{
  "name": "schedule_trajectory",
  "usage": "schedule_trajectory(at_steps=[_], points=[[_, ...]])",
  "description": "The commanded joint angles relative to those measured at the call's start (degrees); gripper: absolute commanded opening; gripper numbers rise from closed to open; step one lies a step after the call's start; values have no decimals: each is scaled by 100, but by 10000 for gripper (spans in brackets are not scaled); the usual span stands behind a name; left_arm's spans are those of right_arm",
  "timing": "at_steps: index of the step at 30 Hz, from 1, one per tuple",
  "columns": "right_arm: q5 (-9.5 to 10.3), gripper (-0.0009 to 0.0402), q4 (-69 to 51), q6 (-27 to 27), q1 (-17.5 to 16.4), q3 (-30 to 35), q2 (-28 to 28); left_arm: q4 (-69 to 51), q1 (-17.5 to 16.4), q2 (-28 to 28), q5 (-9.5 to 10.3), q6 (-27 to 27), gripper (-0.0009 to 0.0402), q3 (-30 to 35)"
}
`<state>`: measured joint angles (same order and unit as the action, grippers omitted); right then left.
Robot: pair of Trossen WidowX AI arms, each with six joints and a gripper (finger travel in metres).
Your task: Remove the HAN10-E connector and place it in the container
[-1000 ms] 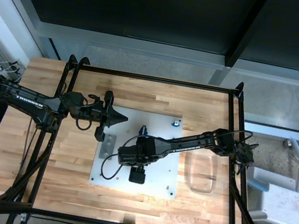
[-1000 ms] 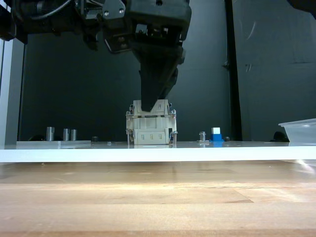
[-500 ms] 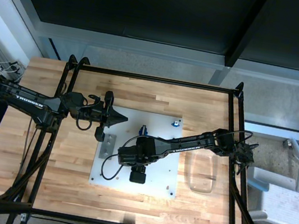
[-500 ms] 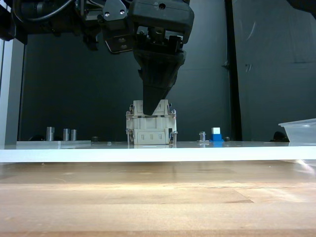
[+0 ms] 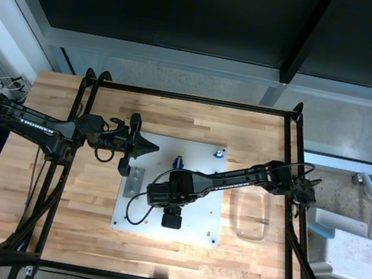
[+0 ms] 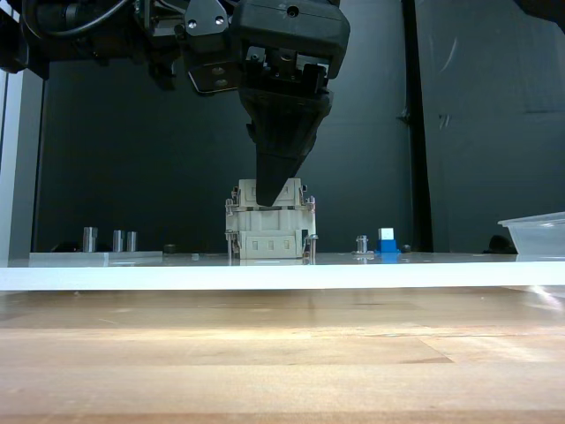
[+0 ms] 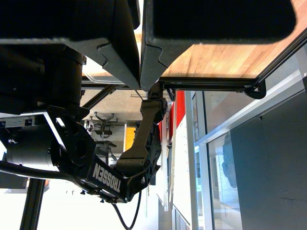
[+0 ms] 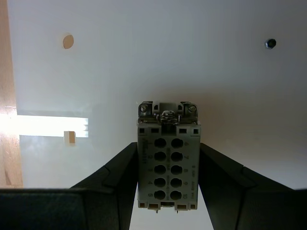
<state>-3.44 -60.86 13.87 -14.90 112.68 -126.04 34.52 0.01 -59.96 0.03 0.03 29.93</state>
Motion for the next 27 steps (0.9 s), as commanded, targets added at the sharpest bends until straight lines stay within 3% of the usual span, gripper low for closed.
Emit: schedule_trajectory(at_steps=[1, 15, 27], points=[[28, 3, -26, 0, -9, 9, 37, 2, -2, -2, -2, 0, 0, 2], [24, 0, -540, 0, -24, 507, 66, 2, -2, -2, -2, 0, 0, 2], [-22, 0, -951, 236, -76, 190, 688, 2, -2, -2, -2, 0, 0, 2]])
